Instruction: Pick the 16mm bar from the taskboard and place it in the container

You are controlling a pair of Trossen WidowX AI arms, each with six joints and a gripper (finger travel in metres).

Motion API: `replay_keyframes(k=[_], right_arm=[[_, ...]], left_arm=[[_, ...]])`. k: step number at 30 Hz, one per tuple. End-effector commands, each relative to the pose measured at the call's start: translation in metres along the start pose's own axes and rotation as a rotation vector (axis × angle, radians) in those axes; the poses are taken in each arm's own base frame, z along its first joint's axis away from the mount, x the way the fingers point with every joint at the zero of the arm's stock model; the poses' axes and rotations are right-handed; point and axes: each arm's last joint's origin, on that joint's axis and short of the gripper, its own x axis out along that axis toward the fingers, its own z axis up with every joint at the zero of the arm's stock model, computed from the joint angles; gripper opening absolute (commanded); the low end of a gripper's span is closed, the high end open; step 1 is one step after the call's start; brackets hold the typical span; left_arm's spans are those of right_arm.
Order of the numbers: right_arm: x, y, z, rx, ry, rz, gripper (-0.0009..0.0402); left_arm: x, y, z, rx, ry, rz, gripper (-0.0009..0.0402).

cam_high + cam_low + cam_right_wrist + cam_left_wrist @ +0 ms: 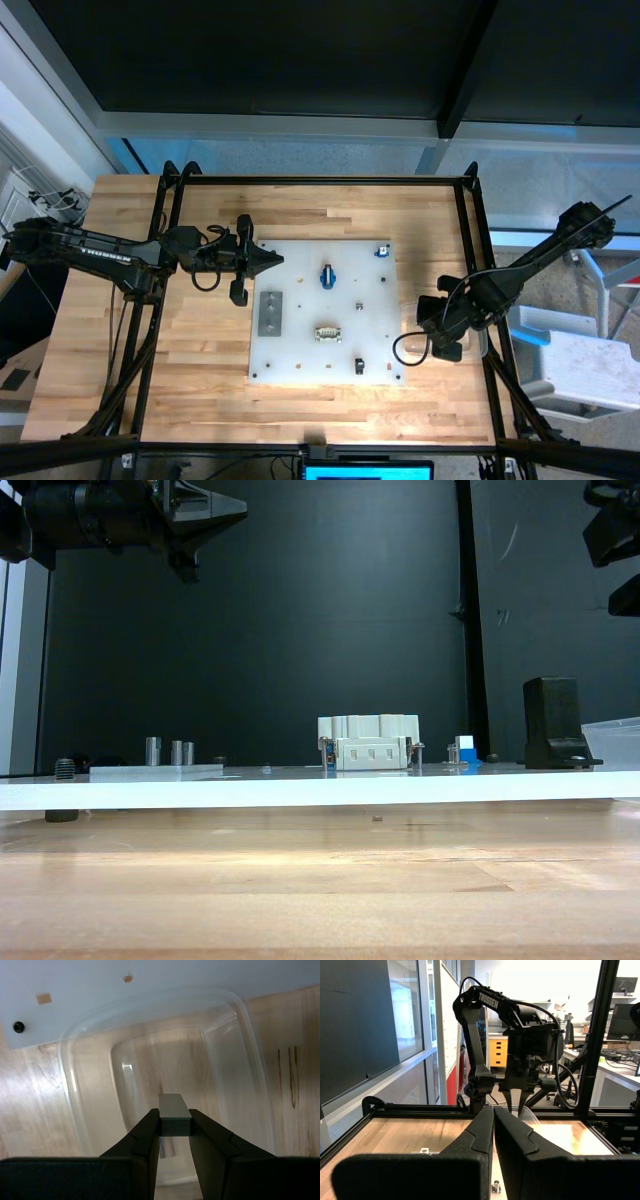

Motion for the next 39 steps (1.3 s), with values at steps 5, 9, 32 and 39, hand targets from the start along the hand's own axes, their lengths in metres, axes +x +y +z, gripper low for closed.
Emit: replay_keyframes(k=[5, 9, 32, 39], right_arm=[[0.0056, -0.0036, -0.0052, 0.016, 0.028, 0.002, 0.0023], [0.006, -0.0037, -0.0054, 0.018, 0.029, 0.0, 0.0027], [0.0063, -0.0032, -0.0051, 0.042, 0.028, 0.002, 0.018], [0.0063, -0.0031, -0.0051, 0.042, 0.029, 0.003, 0.0211]], left_arm=[[0.0, 0.0001, 0.0001, 0.0, 0.0, 0.0, 0.0], [0.0, 0.0, 0.0001, 0.0, 0.0, 0.0, 0.0], [0.0, 0.0001, 0.0002, 0.0, -0.001, 0.0, 0.0], [0.0, 0.0, 0.0001, 0.0, 0.0, 0.0, 0.0]])
